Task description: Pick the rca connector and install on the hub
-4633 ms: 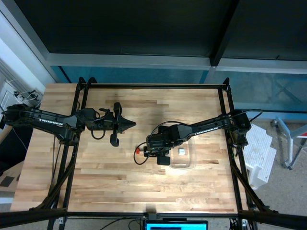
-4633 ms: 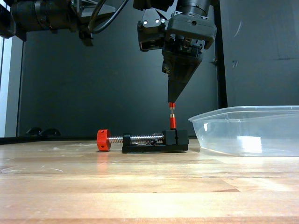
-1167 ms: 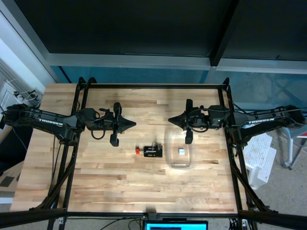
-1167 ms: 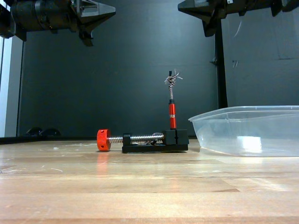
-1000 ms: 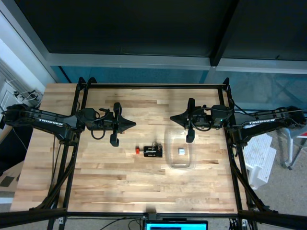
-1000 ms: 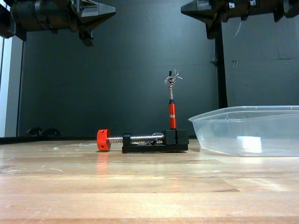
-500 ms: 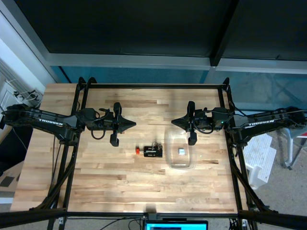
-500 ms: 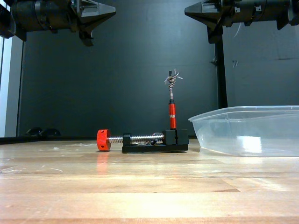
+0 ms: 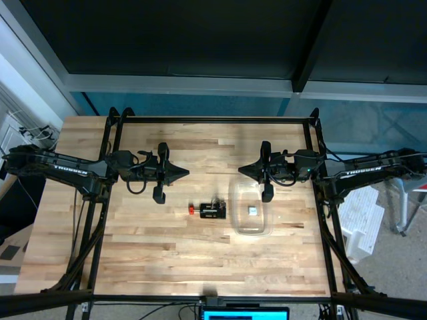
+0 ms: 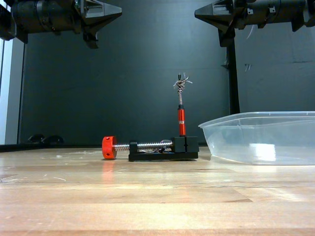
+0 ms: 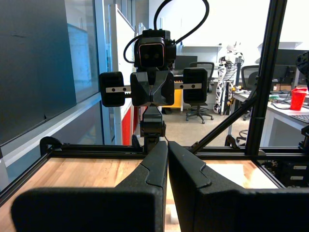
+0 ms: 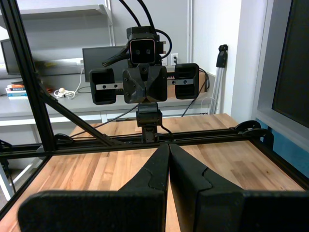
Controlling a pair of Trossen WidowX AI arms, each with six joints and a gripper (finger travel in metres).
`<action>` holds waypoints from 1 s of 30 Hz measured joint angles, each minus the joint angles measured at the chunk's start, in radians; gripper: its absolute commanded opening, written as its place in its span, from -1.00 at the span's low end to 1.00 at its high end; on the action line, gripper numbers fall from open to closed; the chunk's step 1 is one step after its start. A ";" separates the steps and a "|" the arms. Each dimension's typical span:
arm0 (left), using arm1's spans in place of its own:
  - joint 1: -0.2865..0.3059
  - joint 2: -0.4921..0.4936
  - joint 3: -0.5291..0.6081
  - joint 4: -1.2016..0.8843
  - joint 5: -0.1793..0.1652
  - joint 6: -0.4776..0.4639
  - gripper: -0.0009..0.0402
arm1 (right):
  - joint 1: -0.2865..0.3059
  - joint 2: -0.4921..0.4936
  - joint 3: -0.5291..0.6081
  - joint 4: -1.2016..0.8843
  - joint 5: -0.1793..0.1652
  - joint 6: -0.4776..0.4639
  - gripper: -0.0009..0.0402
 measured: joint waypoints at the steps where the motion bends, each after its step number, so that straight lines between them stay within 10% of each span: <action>1: 0.000 0.000 0.000 0.000 0.000 0.000 -0.96 | 0.000 0.000 0.000 -0.002 0.000 0.000 -0.96; 30: 0.000 0.000 0.000 0.000 0.000 0.000 -0.96 | 0.000 0.000 0.000 -0.019 0.000 -0.002 -0.96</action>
